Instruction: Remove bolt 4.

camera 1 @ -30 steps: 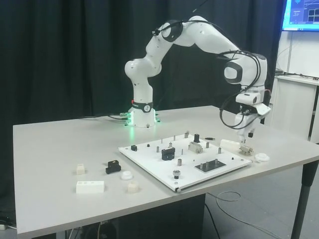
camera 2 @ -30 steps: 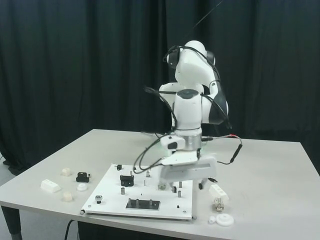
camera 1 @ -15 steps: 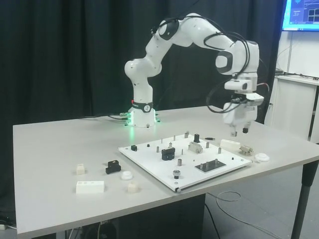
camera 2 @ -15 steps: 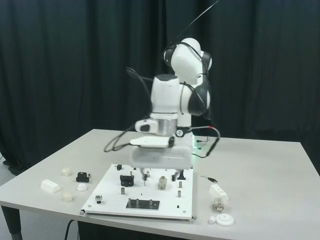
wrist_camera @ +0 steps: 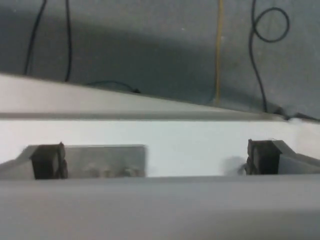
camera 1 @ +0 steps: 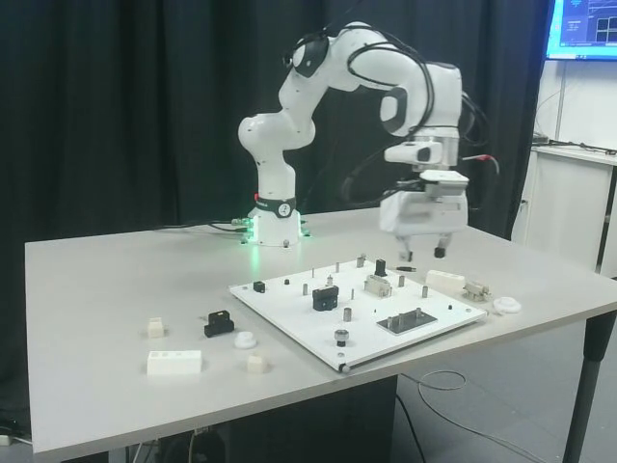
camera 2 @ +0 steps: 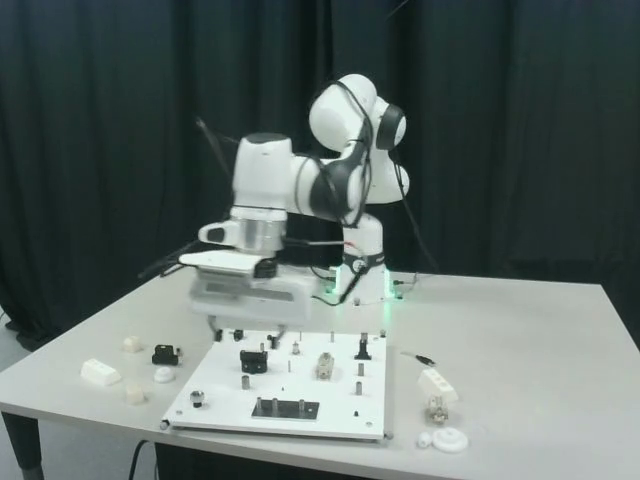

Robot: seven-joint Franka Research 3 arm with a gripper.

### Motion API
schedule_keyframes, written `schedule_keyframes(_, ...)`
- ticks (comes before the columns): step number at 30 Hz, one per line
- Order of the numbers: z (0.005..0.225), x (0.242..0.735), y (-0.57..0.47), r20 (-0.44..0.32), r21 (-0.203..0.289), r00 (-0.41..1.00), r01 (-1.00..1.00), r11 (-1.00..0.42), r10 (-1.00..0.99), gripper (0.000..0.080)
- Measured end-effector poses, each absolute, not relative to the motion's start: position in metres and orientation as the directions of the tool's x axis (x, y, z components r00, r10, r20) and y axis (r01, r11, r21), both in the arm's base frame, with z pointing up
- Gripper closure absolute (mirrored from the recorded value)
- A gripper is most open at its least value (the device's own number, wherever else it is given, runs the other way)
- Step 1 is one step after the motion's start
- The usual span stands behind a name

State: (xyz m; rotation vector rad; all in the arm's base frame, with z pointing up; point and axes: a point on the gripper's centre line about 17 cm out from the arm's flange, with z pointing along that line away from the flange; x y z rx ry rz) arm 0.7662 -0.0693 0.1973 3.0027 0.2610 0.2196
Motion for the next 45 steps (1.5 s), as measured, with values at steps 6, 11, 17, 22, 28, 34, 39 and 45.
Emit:
schedule_keyframes(6, 0.195, 0.764, -0.103, 0.134, 0.126, 0.982, 0.120, -0.985, 0.136, 0.0003)
schedule_keyframes(11, 0.188, 0.761, -0.118, 0.125, 0.119, 0.985, 0.103, -0.987, 0.118, 0.0003)
schedule_keyframes(17, 0.177, 0.756, -0.135, 0.113, 0.114, 0.989, 0.078, -0.990, 0.090, 0.0003)
schedule_keyframes(22, 0.164, 0.750, -0.150, 0.101, 0.102, 0.995, 0.006, -0.995, 0.016, 0.0003)
schedule_keyframes(28, 0.146, 0.740, -0.165, 0.091, 0.064, 0.987, -0.141, -0.988, -0.135, 0.0003)
schedule_keyframes(34, 0.133, 0.735, -0.180, 0.089, 0.013, 0.927, -0.366, -0.931, -0.364, 0.0003)
schedule_keyframes(39, 0.126, 0.733, -0.186, 0.083, -0.021, 0.893, -0.442, -0.897, -0.442, 0.0003)
schedule_keyframes(45, 0.119, 0.730, -0.192, 0.071, -0.036, 0.797, -0.599, -0.800, -0.600, 0.0003)
